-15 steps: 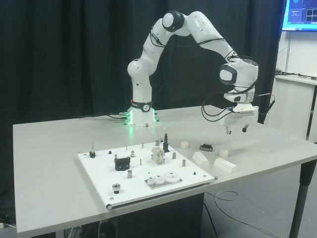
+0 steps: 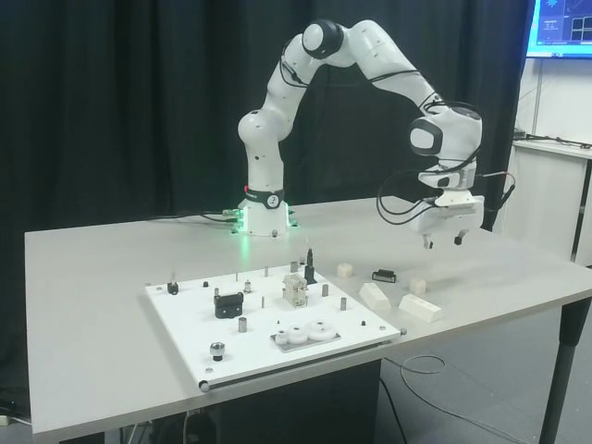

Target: Remove USB.

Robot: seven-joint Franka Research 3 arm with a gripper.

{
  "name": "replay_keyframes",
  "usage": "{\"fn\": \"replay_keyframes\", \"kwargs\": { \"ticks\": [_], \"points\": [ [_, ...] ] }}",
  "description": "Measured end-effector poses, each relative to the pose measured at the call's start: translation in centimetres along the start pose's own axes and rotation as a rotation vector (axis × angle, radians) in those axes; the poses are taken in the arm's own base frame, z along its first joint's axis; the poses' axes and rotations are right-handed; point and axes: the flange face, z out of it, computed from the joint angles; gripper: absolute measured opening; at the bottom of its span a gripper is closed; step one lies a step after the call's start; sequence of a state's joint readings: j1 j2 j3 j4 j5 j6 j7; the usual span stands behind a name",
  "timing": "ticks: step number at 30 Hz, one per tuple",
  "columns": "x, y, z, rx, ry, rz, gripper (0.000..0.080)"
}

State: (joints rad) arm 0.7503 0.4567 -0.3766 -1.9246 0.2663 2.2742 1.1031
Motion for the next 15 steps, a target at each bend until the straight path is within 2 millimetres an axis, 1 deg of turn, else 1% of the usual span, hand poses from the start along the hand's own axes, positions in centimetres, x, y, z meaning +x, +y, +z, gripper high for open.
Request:
{"fn": "replay_keyframes", "kwargs": {
  "ticks": [15],
  "points": [
    [-0.09,-0.28,-0.74,0.017,0.009,-0.006,0.08]
  ]
}}
